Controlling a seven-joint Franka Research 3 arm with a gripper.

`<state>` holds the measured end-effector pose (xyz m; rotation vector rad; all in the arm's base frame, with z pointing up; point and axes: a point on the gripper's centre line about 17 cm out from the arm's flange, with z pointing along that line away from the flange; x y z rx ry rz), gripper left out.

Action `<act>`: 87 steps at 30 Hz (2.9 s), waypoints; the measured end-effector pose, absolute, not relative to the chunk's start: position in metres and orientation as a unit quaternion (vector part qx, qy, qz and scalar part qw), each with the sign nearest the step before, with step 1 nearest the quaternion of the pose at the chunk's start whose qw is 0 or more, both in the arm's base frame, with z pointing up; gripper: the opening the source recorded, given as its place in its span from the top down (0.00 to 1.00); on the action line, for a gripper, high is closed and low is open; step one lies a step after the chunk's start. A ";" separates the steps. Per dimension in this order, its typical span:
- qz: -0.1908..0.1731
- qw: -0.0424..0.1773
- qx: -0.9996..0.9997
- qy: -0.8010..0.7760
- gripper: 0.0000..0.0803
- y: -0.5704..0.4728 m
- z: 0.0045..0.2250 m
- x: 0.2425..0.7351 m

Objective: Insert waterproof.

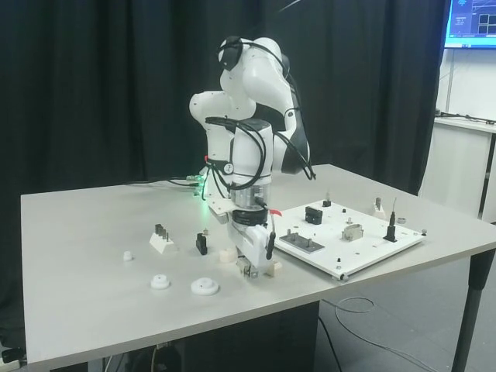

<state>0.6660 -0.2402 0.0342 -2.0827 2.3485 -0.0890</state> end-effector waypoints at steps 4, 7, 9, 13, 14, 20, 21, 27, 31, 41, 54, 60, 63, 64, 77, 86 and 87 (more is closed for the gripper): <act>-0.027 0.000 -0.664 0.747 0.23 -0.240 0.037 0.666; -0.025 -0.002 -0.665 0.746 0.23 -0.241 0.038 0.665; -0.025 -0.003 -0.665 0.746 0.23 -0.241 0.039 0.665; -0.026 -0.004 -0.666 0.745 0.23 -0.242 0.039 0.665; -0.027 -0.004 -0.667 0.745 0.23 -0.242 0.039 0.665; -0.031 -0.009 -0.669 0.743 0.23 -0.246 0.042 0.665; -0.032 -0.010 -0.670 0.742 0.23 -0.247 0.042 0.665; -0.039 -0.019 -0.676 0.736 0.23 -0.253 0.046 0.666; -0.045 -0.026 -0.684 0.728 0.23 -0.258 0.049 0.666; -0.056 -0.031 -0.724 0.687 0.23 -0.258 0.059 0.672; -0.056 -0.012 -0.790 0.610 0.23 -0.226 0.078 0.687; -0.049 -0.004 -0.835 0.549 0.23 -0.196 0.092 0.689; -0.045 0.000 -0.852 0.521 0.23 -0.181 0.099 0.689; -0.045 0.001 -0.859 0.510 0.23 -0.175 0.101 0.688; -0.027 0.014 -0.937 0.347 0.23 -0.099 0.120 0.666; -0.021 0.023 -0.970 0.242 0.23 -0.043 0.124 0.648; -0.021 0.023 -0.972 0.234 0.23 -0.037 0.124 0.646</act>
